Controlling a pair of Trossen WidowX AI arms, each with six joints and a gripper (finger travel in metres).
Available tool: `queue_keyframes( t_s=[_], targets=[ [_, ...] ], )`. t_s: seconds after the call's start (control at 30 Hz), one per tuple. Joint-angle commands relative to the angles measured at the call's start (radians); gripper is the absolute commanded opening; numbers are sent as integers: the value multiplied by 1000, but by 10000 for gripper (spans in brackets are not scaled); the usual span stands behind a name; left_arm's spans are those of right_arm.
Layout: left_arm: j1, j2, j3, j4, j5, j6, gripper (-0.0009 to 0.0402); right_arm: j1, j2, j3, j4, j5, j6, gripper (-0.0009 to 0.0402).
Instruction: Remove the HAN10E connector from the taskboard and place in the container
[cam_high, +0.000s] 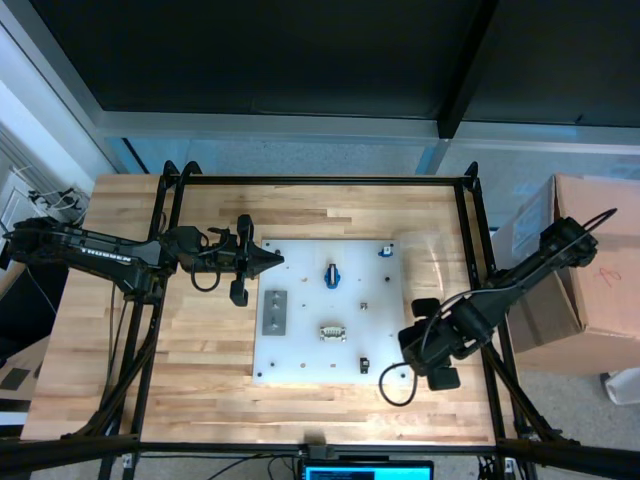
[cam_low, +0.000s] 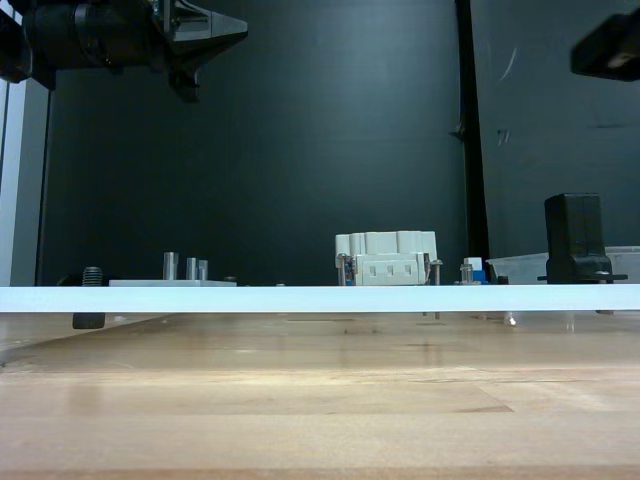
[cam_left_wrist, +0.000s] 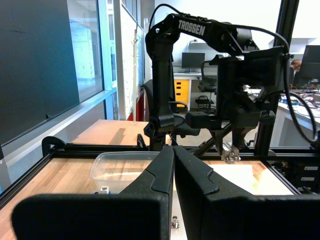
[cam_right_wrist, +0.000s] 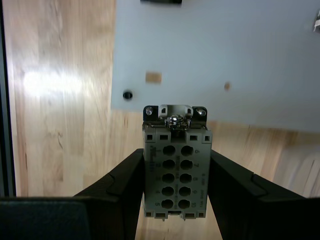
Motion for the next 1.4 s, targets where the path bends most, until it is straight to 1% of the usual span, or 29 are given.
queue_keyframes(
  t_s=[0.03,0.3,0.5,0.7,1.13,1.27,1.4],
  targets=[
    [0,0,0,0,0,0,0,35,-39,-42,2,0,34,20],
    [0,0,0,0,0,0,0,117,-143,-158,26,0,70,20],
    [0,0,0,0,0,0,0,171,-193,-225,33,0,70,20],
    [0,0,0,0,0,0,0,207,-201,-245,37,1,69,20],
    [0,0,0,0,0,0,0,215,-200,-258,61,4,70,22],
    [0,0,0,0,0,0,0,215,-200,-294,100,3,97,43],
    [0,0,0,0,0,0,0,215,-200,-343,145,3,122,83]
  ],
)
